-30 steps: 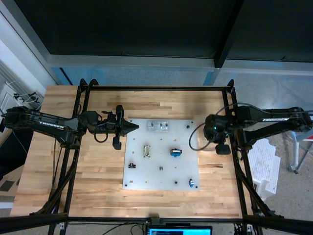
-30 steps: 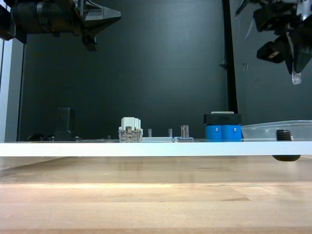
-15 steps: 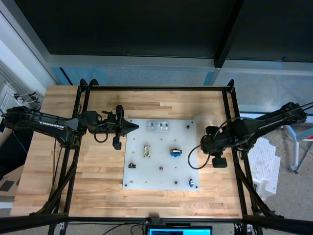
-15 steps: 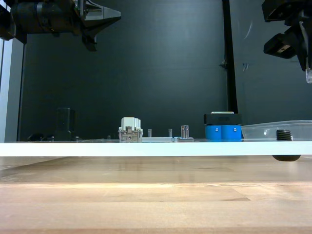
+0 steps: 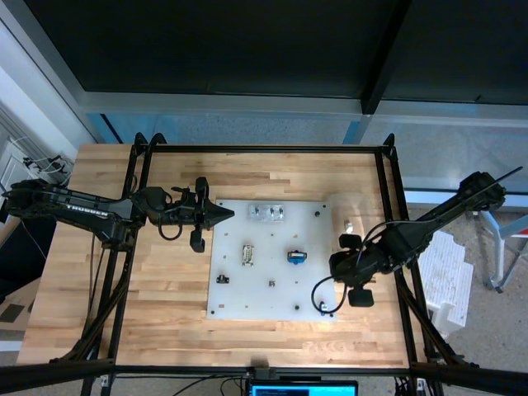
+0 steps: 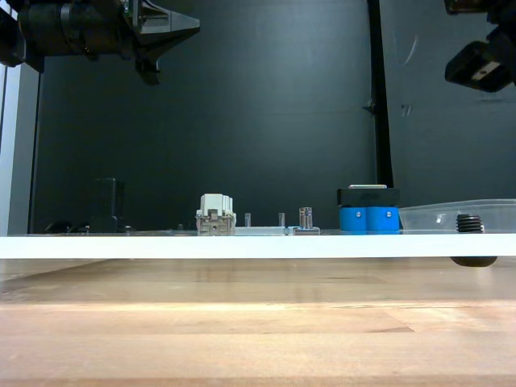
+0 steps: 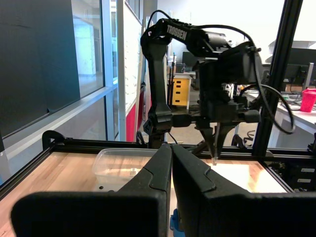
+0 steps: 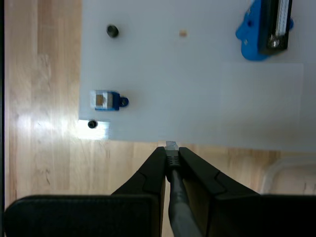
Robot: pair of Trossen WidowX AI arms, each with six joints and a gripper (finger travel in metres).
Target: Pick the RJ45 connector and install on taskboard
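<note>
The taskboard (image 5: 272, 285) is a white square plate in the middle of the table, carrying small metal, blue and black fittings. My right gripper (image 5: 340, 272) hangs above the board's right edge, fingers pointing down. In the right wrist view it (image 8: 170, 150) is shut on a dark cable, and the whitish RJ45 connector (image 8: 171, 145) sticks out at the fingertips, right over the taskboard (image 8: 197, 89) edge. A small blue fitting (image 8: 106, 100) sits near the board's corner. My left gripper (image 5: 219, 214) hovers high over the board's left edge, shut and empty.
A clear plastic tray (image 5: 351, 216) lies just right of the board's far corner, with a small pale piece in it. A larger blue fitting (image 5: 295, 256) and a grey block (image 5: 247, 254) stand on the board. A black frame surrounds the table.
The right arm has swung toward the near edge along the board's right side, and its gripper has moved out of the low view's frame. The left arm is still.
</note>
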